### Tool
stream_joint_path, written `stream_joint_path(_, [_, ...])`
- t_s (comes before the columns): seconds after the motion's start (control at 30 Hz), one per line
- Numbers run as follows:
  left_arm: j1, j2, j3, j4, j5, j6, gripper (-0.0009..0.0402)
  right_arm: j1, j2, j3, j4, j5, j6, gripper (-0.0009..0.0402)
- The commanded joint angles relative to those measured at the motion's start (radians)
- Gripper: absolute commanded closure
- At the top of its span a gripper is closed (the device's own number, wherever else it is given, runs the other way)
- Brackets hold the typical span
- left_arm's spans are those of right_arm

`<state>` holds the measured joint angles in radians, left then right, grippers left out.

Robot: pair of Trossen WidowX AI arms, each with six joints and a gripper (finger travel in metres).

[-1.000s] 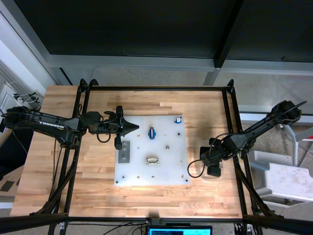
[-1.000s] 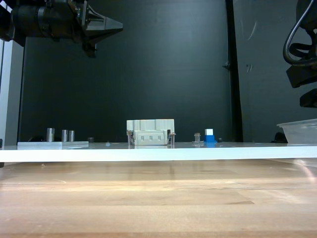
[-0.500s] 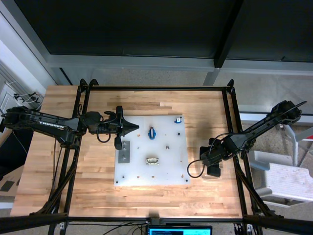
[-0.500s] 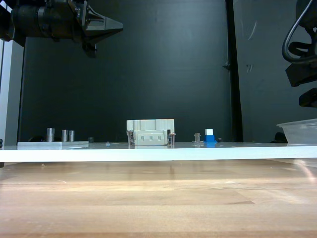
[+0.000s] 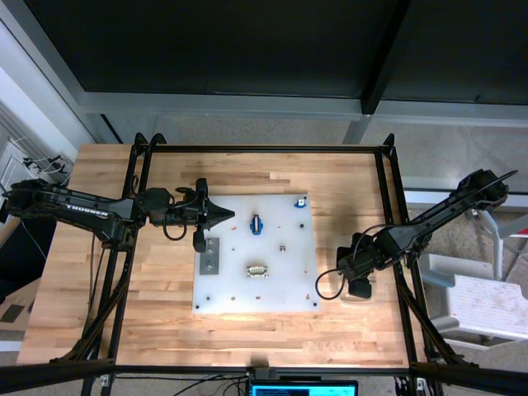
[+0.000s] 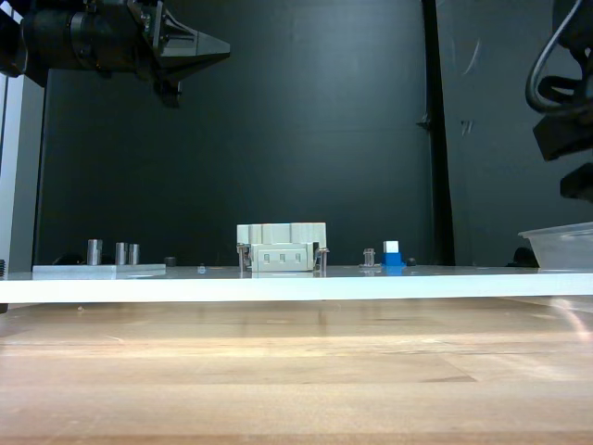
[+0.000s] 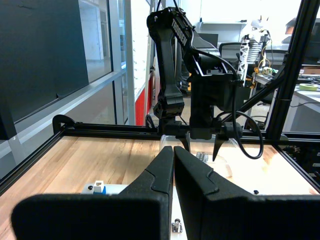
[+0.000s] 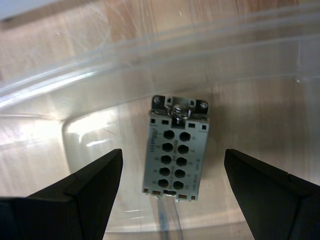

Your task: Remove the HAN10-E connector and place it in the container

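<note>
Finishing the drop, by the look of it.
Right gripper (image 8: 172,151) spread wide, touching nothing; HAN10-E connector (image 8: 175,155) lying flat inside container (image 8: 250,60) just below. Next, likely: lift straight clear of the walls. Left gripper (image 7: 173,150) pinched closed, parked above board (image 5: 247,297).

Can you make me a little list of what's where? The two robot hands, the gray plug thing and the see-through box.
connector: lying inside the container, holes facing up
container: on the table, right of the white board
right hand: open above the connector, not touching it
left hand: shut, raised over the board's left edge
</note>
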<state>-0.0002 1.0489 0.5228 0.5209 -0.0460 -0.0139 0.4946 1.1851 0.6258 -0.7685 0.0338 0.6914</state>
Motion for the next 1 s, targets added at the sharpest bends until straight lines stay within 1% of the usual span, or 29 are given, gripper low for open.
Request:
stream_joint_path(0.03, [0.0, 0.0, 0.0, 0.0, 0.0, 0.0, 0.0393, 0.001, -0.002, 0.035, -0.047, 0.018, -0.001, 0.0106])
stream_joint_path(0.07, [0.0, 0.0, 0.0, 0.0, 0.0, 0.0, 0.0393, 0.001, -0.004, 0.046, -0.065, 0.026, -0.001, 0.0106])
stream_joint_path(0.4, [0.0, 0.0, 0.0, 0.0, 0.0, 0.0, 0.0393, 0.002, -0.006, 0.139, -0.18, 0.031, -0.001, 0.0106])
stream_joint_path(0.53, [0.0, 0.0, 0.0, 0.0, 0.0, 0.0, 0.0393, 0.004, -0.006, 0.166, -0.216, 0.053, 0.0, 0.0106])
stream_joint_path(1.0, [0.0, 0.0, 0.0, 0.0, 0.0, 0.0, 0.0393, 0.008, -0.005, 0.176, -0.228, 0.052, 0.015, 0.0106])
